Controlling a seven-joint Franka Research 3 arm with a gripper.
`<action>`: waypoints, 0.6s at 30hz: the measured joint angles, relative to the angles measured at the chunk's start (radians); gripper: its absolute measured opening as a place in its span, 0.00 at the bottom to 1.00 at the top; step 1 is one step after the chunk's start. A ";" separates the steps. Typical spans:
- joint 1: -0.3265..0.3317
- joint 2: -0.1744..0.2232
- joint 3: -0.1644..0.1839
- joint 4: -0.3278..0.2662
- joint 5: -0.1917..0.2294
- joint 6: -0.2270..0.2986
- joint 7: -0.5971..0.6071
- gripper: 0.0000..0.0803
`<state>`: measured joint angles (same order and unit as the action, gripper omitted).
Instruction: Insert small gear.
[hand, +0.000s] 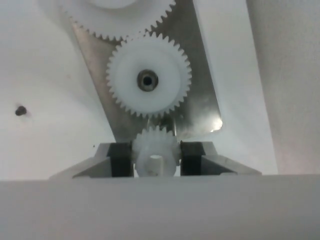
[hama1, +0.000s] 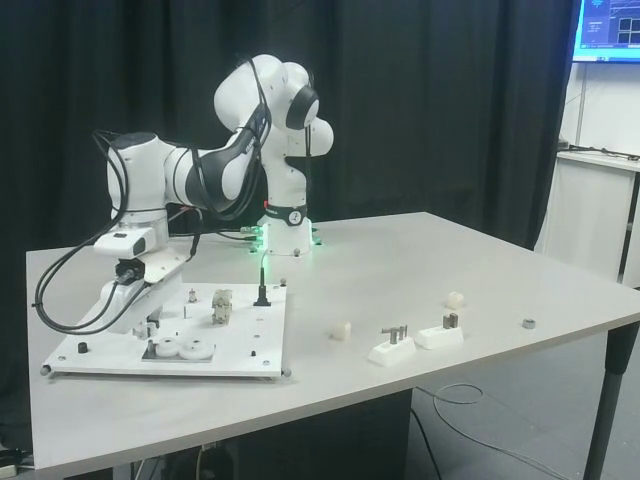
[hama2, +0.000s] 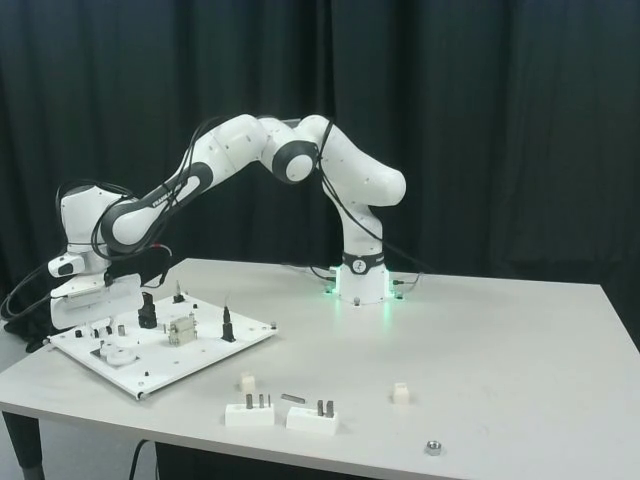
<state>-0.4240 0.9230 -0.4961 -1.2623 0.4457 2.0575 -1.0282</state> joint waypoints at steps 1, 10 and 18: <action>0.000 0.002 0.000 0.003 0.000 -0.001 0.000 0.25; -0.005 0.014 0.000 0.013 0.008 -0.003 0.000 0.25; -0.008 0.018 0.000 0.013 0.020 -0.004 -0.003 0.25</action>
<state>-0.4320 0.9409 -0.4959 -1.2491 0.4654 2.0540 -1.0315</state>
